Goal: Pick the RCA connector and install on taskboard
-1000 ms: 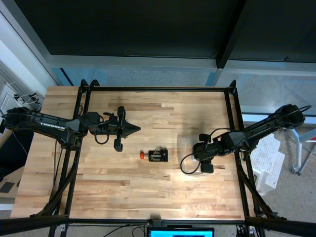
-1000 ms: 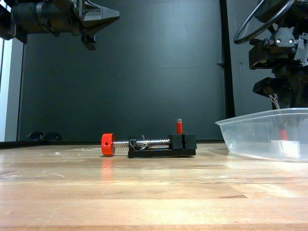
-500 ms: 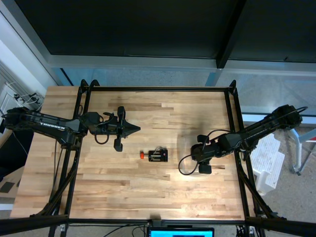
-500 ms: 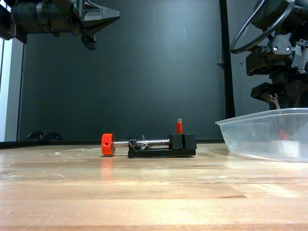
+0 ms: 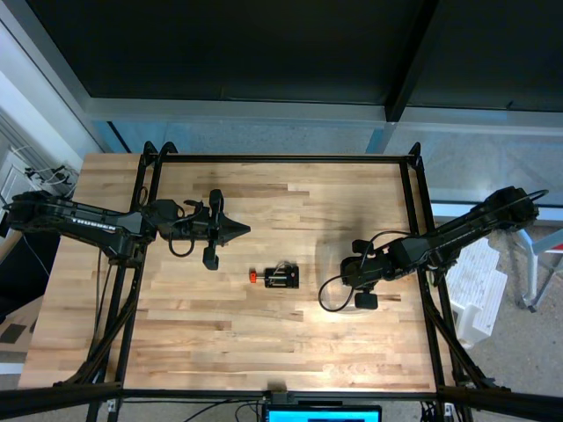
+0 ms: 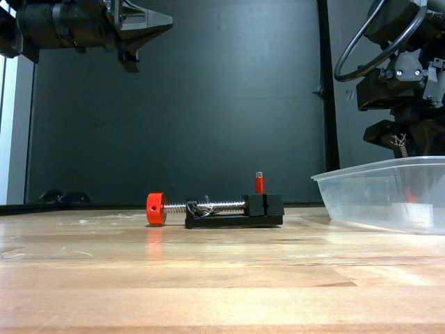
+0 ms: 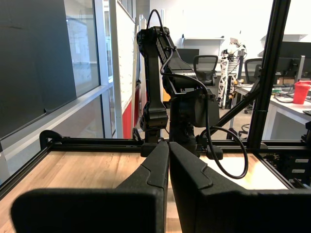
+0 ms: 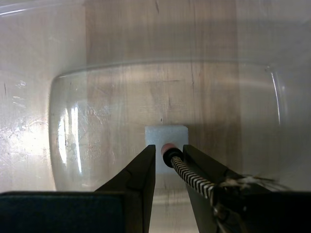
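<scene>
RCA connector (image 8: 170,155) in right tool (image 8: 169,147), taskboard (image 5: 283,278) mid-table

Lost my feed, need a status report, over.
Left end effector parked high, shut. Right end effector over clear tray, shut on RCA connector. Taskboard mid-table, untouched; tray wall stands between.

Left arm (image 5: 88,224): stretched level from the left edge, high above the worktop.
Left gripper (image 5: 239,230): pointing inward toward the right arm; fingers (image 7: 154,167) pressed together, holding nothing.
Right arm (image 5: 457,230): reaching inward from the right edge, wrist bent down.
Right gripper (image 8: 169,148): pointing straight down, low over the right side of the worktop; fingers (image 8: 143,170) drawn close on the RCA connector (image 8: 170,155), which sits at a slant between them.
</scene>
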